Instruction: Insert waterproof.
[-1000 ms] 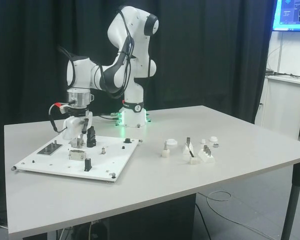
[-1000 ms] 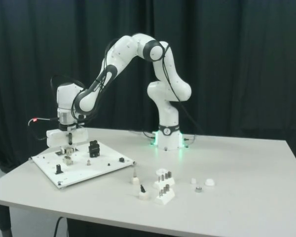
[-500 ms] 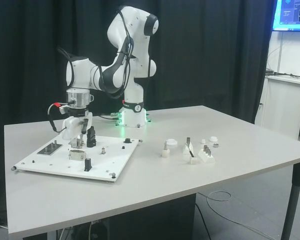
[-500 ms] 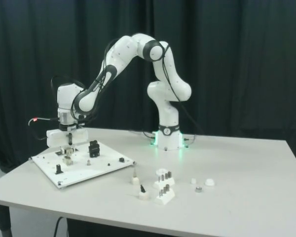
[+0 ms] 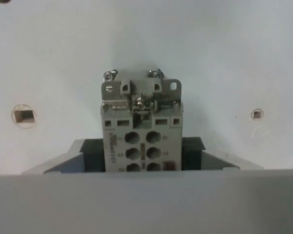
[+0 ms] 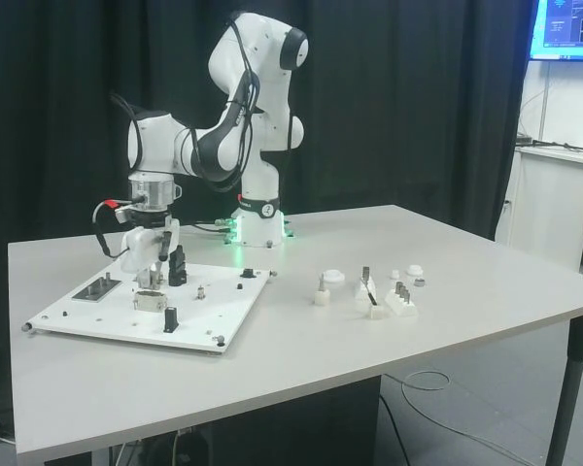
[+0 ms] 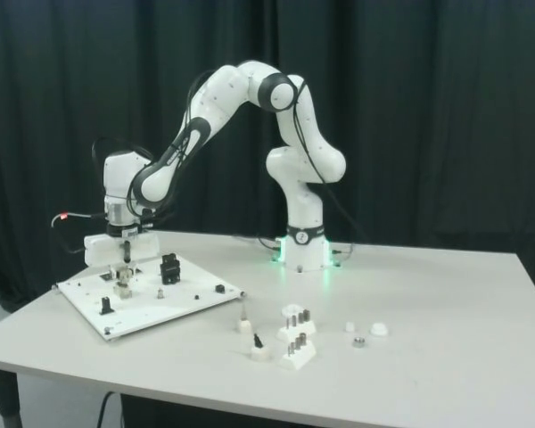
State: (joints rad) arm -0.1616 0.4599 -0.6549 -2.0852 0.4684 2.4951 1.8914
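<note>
Near edge: small white fixtures (image 6: 387,298) on grey table (image 6: 301,340). Farther: white board (image 6: 146,309) carrying waterproof connector (image 5: 140,134), upright in its socket, seated directly under gripper (image 6: 154,270). Cannot tell whether pincer open, closed or gripping. Behind: arm base (image 6: 257,221) with green light.

Small numbers stand moulded on the face of the connector block (image 5: 141,141) in the wrist view, next to its round holes: a 7 can be made out beside the hole at about 3 o'clock on the block's face; the others are too faint to read. The screen (image 6: 568,29) at 1 o'clock in the first room view carries some lines of writing, too small to read. No brand or label can be read on the arm or the counter.
</note>
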